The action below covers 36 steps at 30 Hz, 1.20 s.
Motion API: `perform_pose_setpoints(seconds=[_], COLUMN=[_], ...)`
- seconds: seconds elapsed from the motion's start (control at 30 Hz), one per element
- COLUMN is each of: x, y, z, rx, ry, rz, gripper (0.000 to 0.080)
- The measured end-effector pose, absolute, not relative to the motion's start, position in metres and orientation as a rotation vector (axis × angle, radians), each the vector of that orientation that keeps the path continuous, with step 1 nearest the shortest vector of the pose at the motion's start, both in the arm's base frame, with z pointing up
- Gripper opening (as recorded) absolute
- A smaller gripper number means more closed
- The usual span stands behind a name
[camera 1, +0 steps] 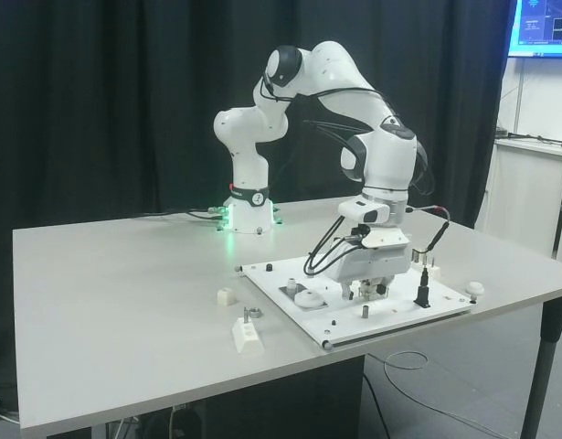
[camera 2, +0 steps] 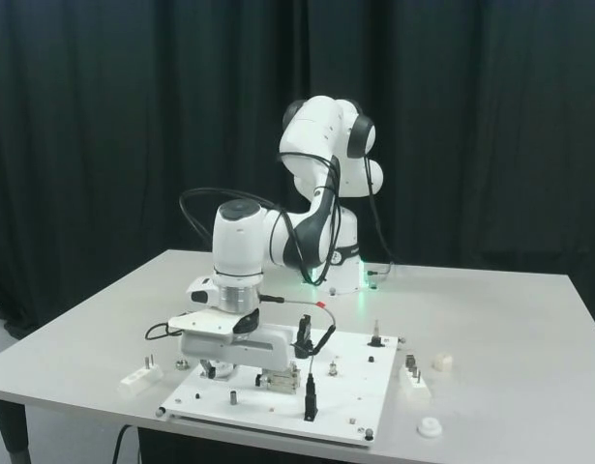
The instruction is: Pick square peg 3.
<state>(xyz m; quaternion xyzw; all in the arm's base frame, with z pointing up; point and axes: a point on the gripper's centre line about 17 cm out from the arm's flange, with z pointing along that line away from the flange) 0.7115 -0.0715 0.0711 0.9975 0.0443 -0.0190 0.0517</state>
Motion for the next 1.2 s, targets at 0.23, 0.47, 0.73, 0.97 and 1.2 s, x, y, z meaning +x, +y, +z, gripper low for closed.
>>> perform_pose_setpoints(seconds=[0.23, 0.47, 0.73, 0.97, 1.2], x=[0.71, 0.709, 0.705, 0.707, 0.708], y=[-0.07, -0.069, -0.067, -0.065, -0.061], z=[0.079, 0.086, 0.09, 0.094, 0.096], rx=[3.042, 3.046, 3.051, 3.054, 3.058], ry=[0.132, 0.129, 0.148, 0.152, 0.158], rz=[-0.053, -0.049, -0.068, -0.059, -0.054], gripper=[0.0794, 0.0799, 0.08, 0.08, 0.08])
